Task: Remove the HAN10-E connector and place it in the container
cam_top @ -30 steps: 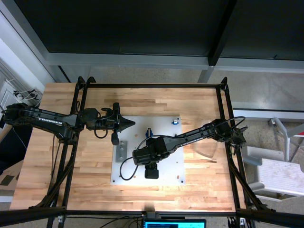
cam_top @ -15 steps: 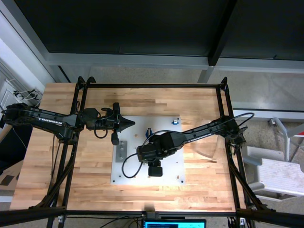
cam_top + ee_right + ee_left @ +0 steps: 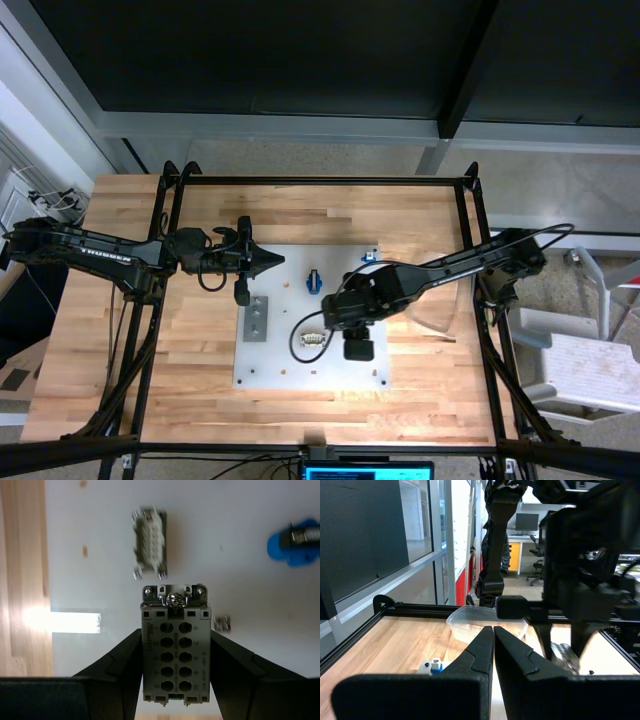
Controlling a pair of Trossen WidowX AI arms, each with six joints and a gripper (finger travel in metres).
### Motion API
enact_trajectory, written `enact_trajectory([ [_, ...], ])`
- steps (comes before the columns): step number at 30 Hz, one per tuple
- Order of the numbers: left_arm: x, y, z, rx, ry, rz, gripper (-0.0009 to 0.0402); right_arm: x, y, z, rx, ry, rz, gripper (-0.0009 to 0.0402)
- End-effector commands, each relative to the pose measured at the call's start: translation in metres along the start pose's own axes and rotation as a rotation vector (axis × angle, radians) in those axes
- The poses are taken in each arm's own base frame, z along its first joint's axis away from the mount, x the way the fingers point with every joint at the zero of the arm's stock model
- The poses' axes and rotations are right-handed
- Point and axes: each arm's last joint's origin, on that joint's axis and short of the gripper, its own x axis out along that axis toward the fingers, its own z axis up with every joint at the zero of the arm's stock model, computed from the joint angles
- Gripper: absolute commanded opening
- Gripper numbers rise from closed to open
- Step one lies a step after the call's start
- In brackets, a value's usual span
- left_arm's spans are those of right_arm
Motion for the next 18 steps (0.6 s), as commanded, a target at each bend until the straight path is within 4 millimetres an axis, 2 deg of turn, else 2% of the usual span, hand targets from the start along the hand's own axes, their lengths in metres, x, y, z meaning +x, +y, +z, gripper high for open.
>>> enact_trajectory([
  [1, 0.000, 0.000, 0.000, 0.000, 0.000, 0.000, 0.0000, -0.004, -0.004, -0.014, 0.012, 0.005, -0.002, 0.0057],
  [18, 0.000, 0.000, 0.000, 0.000, -0.001, 0.000, 0.0000, -0.021, -0.028, -0.085, 0.114, 0.013, -0.019, 0.0057],
])
